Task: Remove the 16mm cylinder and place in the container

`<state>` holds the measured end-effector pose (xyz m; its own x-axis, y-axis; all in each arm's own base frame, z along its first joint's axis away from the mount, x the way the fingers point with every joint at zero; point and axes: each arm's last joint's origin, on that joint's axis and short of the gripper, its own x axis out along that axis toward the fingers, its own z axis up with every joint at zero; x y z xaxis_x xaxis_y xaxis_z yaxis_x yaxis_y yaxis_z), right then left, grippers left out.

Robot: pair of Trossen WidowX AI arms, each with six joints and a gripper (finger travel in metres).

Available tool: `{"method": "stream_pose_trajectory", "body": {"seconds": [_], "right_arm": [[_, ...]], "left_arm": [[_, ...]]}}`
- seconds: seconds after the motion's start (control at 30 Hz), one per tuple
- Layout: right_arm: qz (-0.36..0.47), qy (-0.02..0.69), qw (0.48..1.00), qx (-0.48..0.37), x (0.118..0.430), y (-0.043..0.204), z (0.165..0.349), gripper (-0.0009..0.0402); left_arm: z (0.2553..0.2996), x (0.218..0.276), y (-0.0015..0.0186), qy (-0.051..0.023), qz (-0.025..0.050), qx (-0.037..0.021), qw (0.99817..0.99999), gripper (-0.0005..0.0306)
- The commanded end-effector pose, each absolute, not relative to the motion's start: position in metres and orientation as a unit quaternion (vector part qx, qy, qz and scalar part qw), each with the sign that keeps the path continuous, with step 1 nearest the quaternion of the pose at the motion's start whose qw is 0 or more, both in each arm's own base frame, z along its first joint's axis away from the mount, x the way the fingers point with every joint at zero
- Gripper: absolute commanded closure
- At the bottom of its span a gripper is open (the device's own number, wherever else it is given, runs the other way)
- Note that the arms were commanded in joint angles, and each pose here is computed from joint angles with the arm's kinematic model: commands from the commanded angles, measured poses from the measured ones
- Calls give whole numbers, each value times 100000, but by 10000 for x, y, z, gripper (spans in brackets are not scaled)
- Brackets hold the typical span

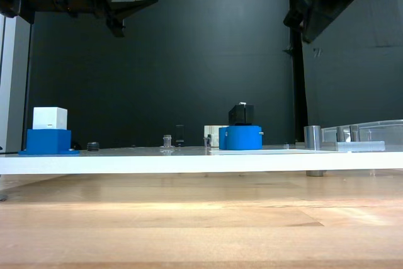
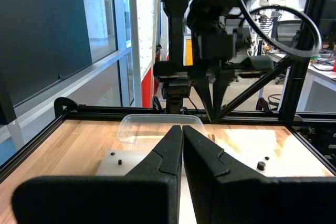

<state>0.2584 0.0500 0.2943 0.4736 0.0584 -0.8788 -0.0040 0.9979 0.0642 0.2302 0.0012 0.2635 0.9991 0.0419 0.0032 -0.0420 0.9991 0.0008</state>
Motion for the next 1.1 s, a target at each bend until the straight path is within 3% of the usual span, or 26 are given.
{"method": "stream_pose_trajectory", "body": {"seconds": [0.03, 0.3, 0.73, 1.1], "right_arm": [[1308, 54867, 83561, 2344, 2677, 553, 2915, 364], [-1643, 60573, 79546, -775, 2926, 678, 2761, 309], [-816, 62178, 78266, -2766, 3204, 946, 2525, 174], [-615, 62731, 77817, -2998, 3244, 1062, 2355, 153]], "left_arm": [[2635, 2302, 12, -161, 2079, 44, 99978, 300], [2635, 2301, 12, -161, 2079, 44, 99978, 300], [2635, 2302, 13, -161, 2098, 44, 99978, 300], [2634, 2302, 12, -142, 2079, 45, 99978, 300]]}}
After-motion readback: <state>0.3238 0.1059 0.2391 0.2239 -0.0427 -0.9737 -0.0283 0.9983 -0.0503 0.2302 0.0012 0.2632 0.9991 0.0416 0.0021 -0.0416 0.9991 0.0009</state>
